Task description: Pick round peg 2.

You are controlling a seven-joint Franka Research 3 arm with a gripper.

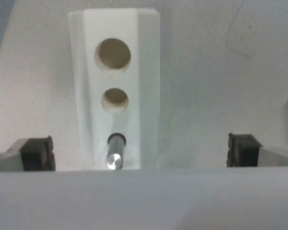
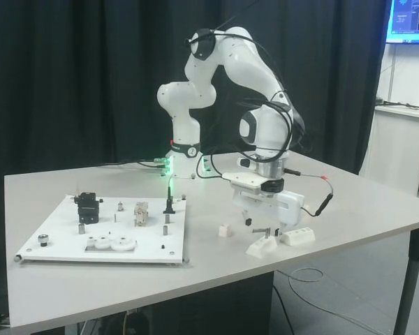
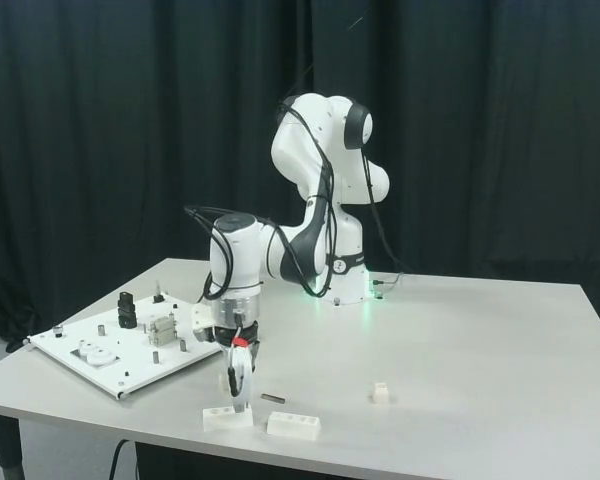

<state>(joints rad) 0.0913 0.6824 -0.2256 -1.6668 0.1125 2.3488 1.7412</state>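
Two room cameras look from far off, at different sides, both seeing the arm [image 2: 216, 84] and table [image 2: 349, 202]. The wrist camera looks straight down, close.

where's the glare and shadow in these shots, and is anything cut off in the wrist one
Wrist view: the peg top shines with a bright glint; the two empty holes in the white block are shadowed inside; a pale band of the arm's own body hides the bottom of the frame. First room view: green light glows at the arm base, and a lit screen sits in the corner. Second room view: even light, black curtain behind.
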